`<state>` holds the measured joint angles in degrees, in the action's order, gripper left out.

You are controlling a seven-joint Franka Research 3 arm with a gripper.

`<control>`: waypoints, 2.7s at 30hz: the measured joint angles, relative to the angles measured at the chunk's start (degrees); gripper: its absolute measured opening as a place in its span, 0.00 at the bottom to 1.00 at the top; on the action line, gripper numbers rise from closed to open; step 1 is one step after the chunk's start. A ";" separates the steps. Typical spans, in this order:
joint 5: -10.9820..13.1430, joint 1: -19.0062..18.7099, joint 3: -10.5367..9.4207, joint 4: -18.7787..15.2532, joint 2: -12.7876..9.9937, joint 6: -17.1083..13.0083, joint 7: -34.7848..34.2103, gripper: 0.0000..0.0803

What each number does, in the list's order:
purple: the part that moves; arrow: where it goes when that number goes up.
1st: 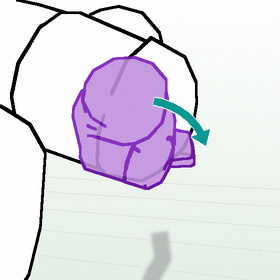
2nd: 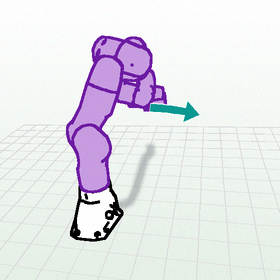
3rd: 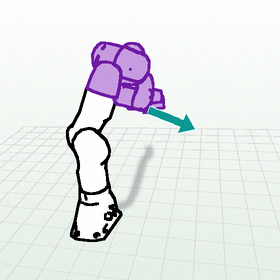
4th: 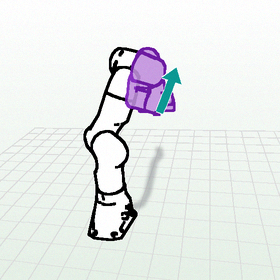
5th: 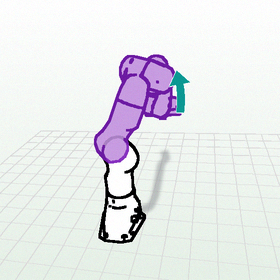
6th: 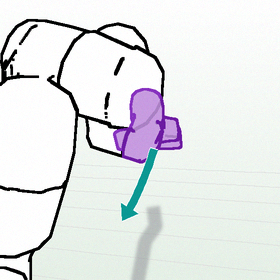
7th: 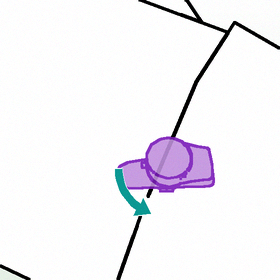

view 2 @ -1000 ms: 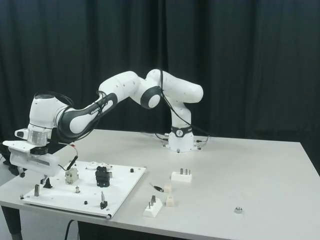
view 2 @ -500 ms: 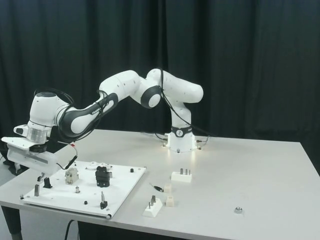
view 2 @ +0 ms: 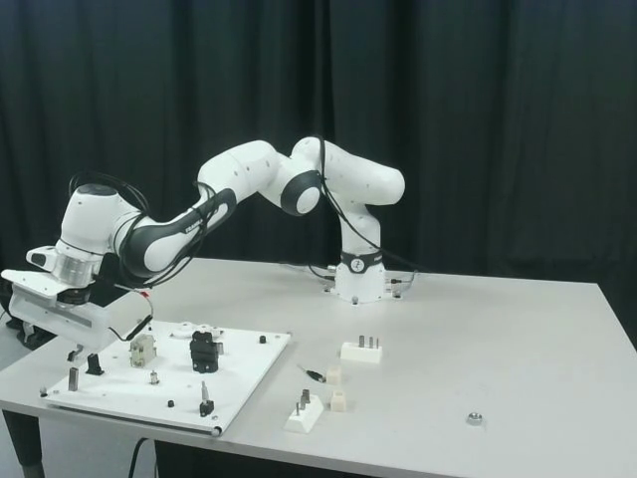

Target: Insert square peg 4.

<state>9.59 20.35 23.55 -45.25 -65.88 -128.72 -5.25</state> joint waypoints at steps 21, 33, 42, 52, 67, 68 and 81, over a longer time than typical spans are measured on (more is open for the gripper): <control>-3.99 0.59 -1.55 -0.70 -0.32 -1.82 -1.79 1.00; -4.31 0.82 -1.64 -0.78 -0.70 -2.27 -1.82 1.00; -4.51 1.20 -2.23 -0.91 -0.90 -2.58 -1.84 1.00; -4.81 1.30 -2.52 -0.94 -0.99 -3.01 -1.84 1.00; -6.28 1.66 -2.96 -0.95 -1.05 -3.73 -1.96 1.00; -6.29 1.69 -2.96 -0.95 -1.07 -3.85 -1.96 1.00; -7.01 1.81 -3.11 -1.22 -1.36 -5.61 -1.97 1.00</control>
<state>2.58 22.16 20.44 -46.47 -67.24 -134.32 -7.22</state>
